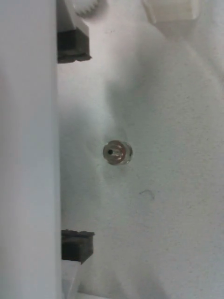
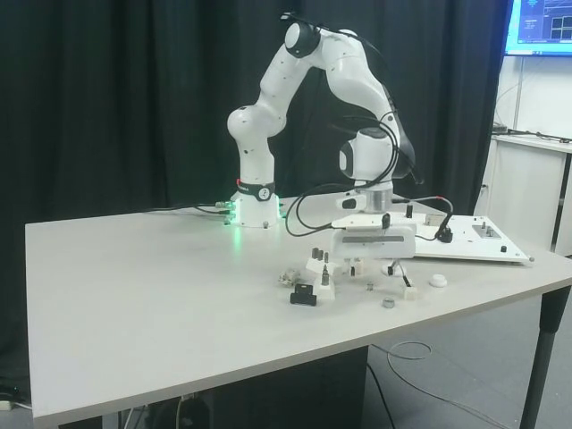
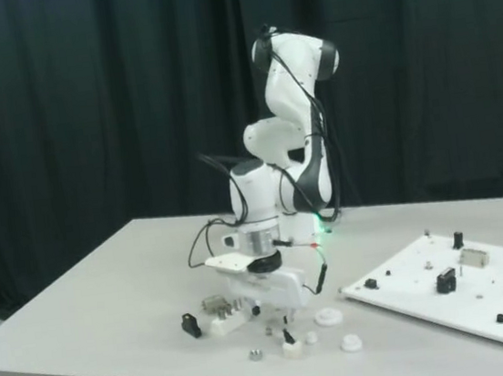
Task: Pick BNC.
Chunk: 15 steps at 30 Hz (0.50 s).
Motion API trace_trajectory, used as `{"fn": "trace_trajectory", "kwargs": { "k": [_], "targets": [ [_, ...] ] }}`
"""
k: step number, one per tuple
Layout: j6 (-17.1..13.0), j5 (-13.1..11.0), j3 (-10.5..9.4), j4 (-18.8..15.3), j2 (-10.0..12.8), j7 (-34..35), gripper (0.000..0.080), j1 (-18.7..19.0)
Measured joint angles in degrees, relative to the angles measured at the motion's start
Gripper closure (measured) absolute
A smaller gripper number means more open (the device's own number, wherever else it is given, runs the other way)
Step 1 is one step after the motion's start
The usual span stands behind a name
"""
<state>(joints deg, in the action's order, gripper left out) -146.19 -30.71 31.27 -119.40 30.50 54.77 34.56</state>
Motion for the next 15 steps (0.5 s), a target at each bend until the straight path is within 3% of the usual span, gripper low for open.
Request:
{"fn": "trace_trajectory", "kwargs": {
  "k": [7,15],
  "targets": [
    [0.00,0.36,-1.50,0.28,0.46,-0.35,0.0003,-1.44],
    [0.00,0.88,-1.84,0.28,0.83,-0.35,0.0003,-1.66]
  ]
}}
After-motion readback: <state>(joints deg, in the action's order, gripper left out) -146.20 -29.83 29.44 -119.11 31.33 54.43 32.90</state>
